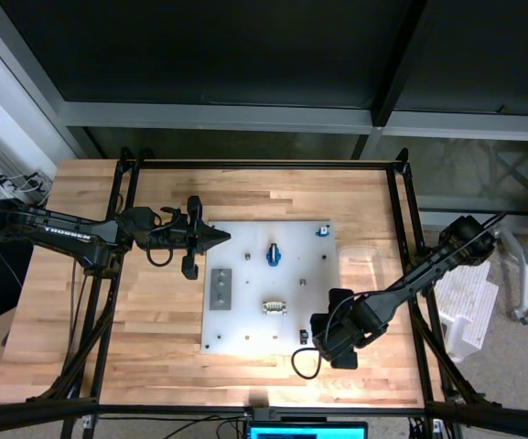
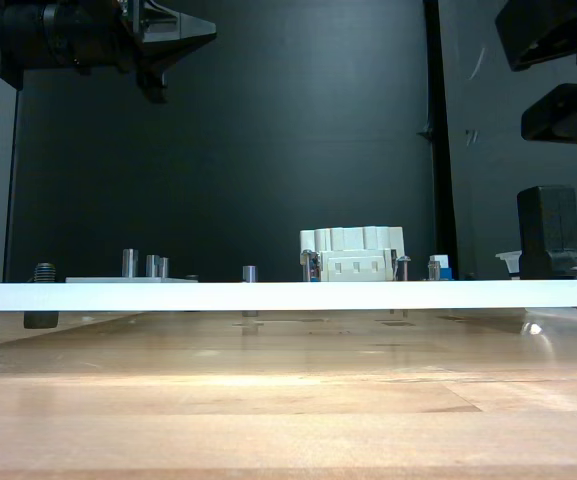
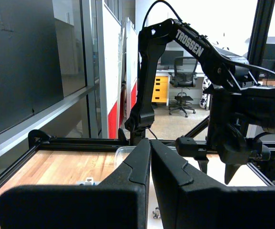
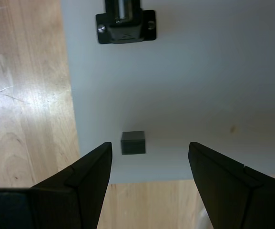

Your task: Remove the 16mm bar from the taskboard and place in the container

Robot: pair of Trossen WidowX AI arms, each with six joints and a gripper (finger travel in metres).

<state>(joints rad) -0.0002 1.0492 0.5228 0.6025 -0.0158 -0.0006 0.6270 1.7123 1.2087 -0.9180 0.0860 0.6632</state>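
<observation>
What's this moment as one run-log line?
left gripper: shut, over taskboard far-left corner | right gripper: open, above taskboard near-right corner | container: right of taskboard

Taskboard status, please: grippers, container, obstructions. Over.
Left gripper shut, above taskboard's far-left edge. Right gripper open over near-right corner, holding nothing. Container beside its right edge, unobstructed.

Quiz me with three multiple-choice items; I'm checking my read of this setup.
1. Where is the small clear plastic rectangular container? A) on the wooden table, right of the large white square taskboard; B) on the taskboard; C) left of it.
2. What colour is the small knob on the taskboard? A) red; B) blue; C) green.
3. The right gripper, over the taskboard's near right corner, is: A) shut; B) open; C) holding a bar.
Answers: A, its outline lies beside the board's right edge; B, plainly blue; B, fingers apart, while the left gripper, shut, hangs over the far left edge.
</observation>
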